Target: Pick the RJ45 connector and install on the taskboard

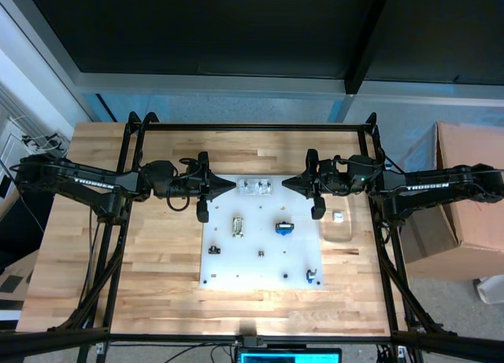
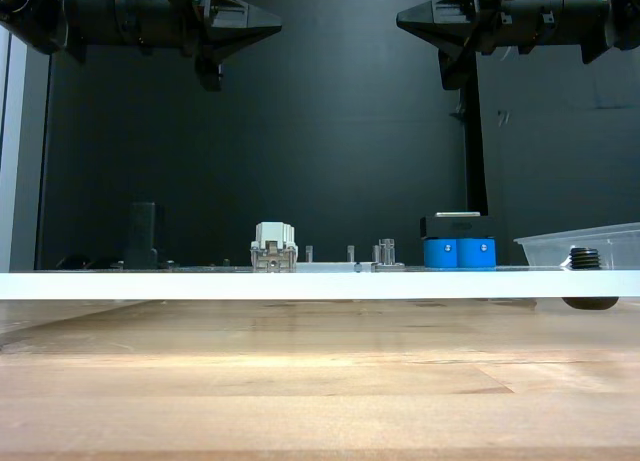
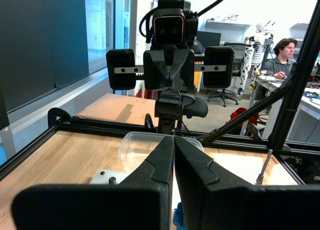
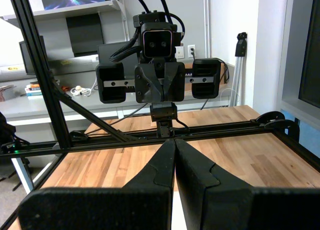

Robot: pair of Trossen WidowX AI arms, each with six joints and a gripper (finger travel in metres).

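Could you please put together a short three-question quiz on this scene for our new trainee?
1. True or false: the left gripper holds the RJ45 connector.
2. Where does the small pale part, apparently the connector, lie? A: seated in the task board. B: free in the clear tray right of the board. C: in the right gripper.
3. Fill in: both grippers point at each other, high above the board's far edge, and their fingers are ___.

Key: 1 false, since the left gripper hangs empty over the board's far left part. 2 B. 3 shut, with the right gripper empty over the far right part.
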